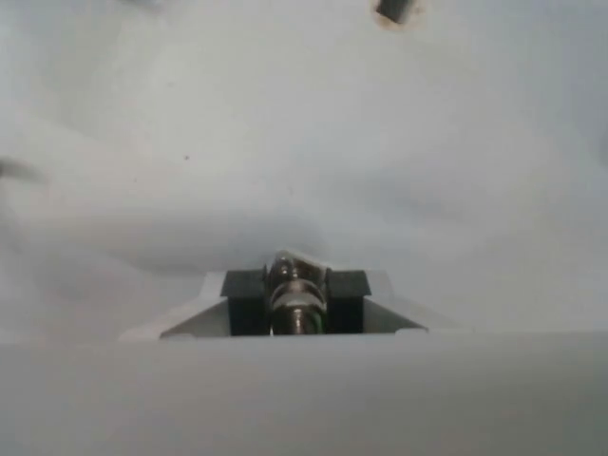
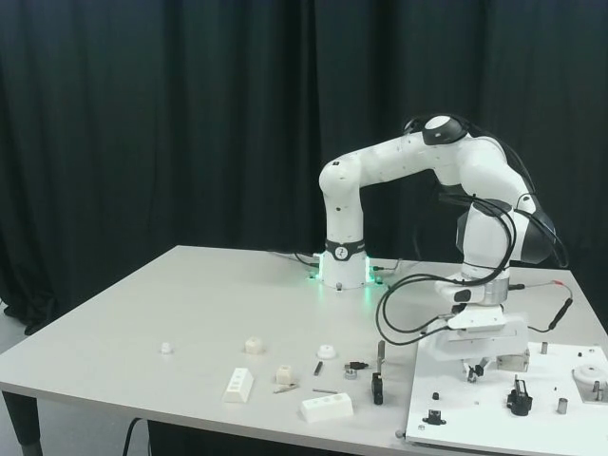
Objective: Remove BNC.
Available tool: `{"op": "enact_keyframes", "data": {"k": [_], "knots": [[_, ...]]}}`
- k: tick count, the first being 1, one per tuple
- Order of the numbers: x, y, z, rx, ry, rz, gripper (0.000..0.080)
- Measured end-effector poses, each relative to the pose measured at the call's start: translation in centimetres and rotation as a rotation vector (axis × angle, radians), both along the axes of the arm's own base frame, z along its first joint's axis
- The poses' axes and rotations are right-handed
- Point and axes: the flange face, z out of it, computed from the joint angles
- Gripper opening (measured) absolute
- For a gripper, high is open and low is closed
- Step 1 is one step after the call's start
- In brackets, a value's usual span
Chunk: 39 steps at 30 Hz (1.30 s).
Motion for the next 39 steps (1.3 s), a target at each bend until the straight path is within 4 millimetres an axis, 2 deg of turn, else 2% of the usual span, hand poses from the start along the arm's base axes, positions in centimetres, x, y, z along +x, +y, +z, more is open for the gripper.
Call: {"op": "enact_keyframes", "data": {"k": [28,39], "knots": [[0.0,0.0,0.3,0.001,0.006,0.127,0.0124],[0.3,-0.4,2.5,0.024,0.011,0.137,0.0123]]}}
